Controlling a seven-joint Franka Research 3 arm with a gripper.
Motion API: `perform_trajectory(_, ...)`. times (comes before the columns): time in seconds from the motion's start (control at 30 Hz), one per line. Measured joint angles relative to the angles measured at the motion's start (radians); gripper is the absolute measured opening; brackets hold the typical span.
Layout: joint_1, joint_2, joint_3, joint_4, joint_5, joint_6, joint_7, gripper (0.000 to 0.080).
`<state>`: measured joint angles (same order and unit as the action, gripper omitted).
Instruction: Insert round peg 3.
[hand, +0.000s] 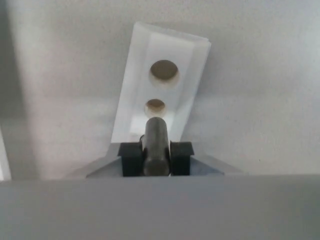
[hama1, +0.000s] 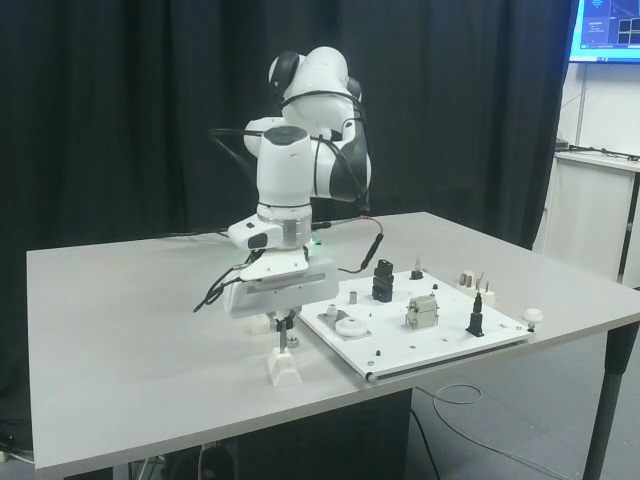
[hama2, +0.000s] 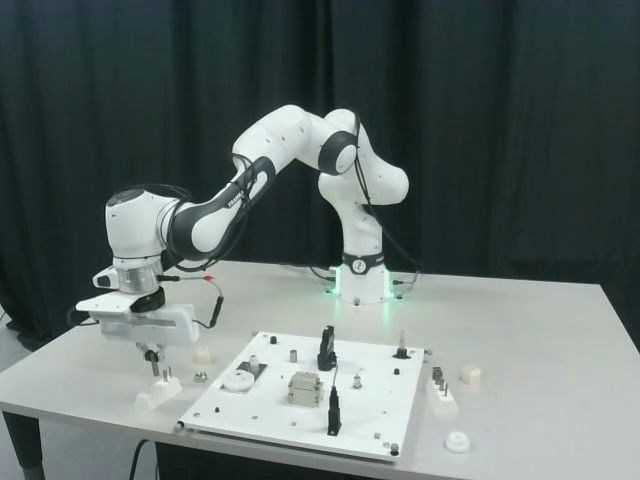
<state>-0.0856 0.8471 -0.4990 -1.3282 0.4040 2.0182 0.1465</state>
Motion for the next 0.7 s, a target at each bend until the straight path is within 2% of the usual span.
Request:
perform_trajectory(0.3, 0.0, 0.0, -0.009, 0.029, 0.0, -0.042, 0.006, 0.0113)
perform_trajectory(0.7, 0.0, 0.0, -0.009, 0.033, 0.0, -0.046, 0.006, 0.0113)
